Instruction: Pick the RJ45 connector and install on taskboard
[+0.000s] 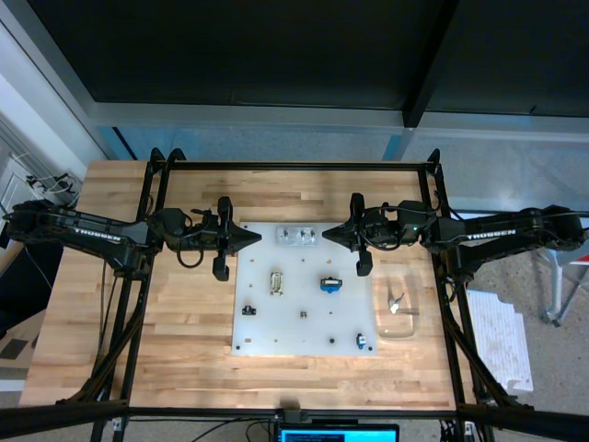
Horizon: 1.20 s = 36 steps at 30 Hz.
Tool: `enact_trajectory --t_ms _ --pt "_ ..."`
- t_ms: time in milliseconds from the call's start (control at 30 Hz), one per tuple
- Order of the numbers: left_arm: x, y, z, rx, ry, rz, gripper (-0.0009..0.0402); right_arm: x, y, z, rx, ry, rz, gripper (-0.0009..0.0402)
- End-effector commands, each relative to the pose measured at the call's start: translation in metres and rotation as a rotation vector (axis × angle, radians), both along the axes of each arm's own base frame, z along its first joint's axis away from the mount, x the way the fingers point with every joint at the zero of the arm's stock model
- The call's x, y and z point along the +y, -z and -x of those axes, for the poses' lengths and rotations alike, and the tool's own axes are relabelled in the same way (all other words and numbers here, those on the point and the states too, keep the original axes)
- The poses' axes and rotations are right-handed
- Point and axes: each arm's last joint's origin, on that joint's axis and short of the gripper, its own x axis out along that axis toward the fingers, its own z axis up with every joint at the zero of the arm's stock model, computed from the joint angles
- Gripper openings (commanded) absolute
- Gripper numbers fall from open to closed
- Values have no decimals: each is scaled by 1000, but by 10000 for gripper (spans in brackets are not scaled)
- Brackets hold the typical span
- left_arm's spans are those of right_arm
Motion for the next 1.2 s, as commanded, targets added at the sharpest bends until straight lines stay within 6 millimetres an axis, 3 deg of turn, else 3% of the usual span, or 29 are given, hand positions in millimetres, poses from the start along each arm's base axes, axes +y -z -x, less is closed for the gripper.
enact_trajectory --t_ms 33,467,1200 --pt "0 0 0 0 0 0 0 0 0 0 4 -1 -1 0" --pt "0 0 0 0 0 0 0 0 2 2 44 -2 -5 0" --pt "0 0 0 0 0 0 0 4 -20 23 568 -44 -1 0"
